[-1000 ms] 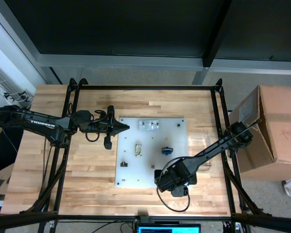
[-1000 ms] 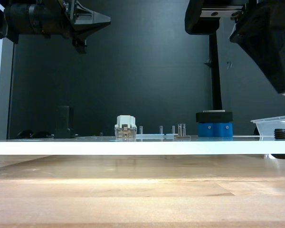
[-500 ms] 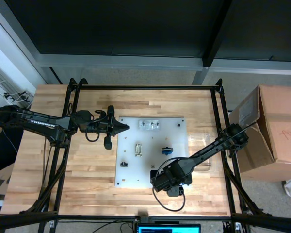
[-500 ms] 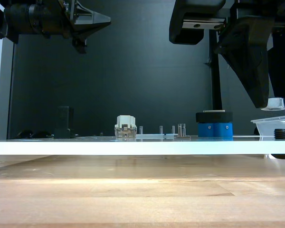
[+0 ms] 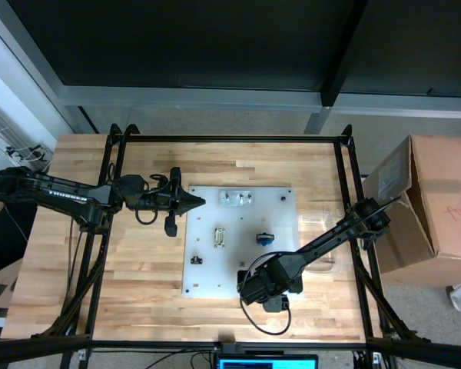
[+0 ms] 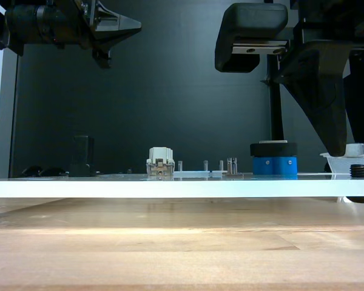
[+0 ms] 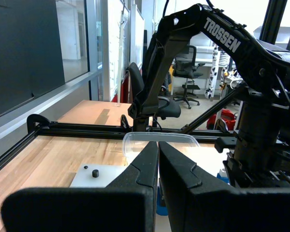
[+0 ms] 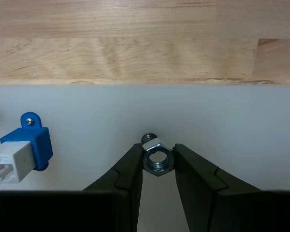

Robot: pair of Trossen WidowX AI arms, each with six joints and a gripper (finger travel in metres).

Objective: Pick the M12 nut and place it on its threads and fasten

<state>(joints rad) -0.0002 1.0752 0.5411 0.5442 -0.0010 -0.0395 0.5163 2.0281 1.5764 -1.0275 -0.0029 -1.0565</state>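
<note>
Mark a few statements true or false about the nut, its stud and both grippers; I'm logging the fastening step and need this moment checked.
1. The right gripper holds the silver nut between its fingers. True.
2. The nut is run fully down on its stud. False: the low view shows it held just above the stud, whose ribs are bare.
3. The left gripper is shut on nothing, raised by the far left edge of the white board. True.
4. The nut lies in the clear tray. False: it is in the right gripper, over the board's near right edge.
</note>
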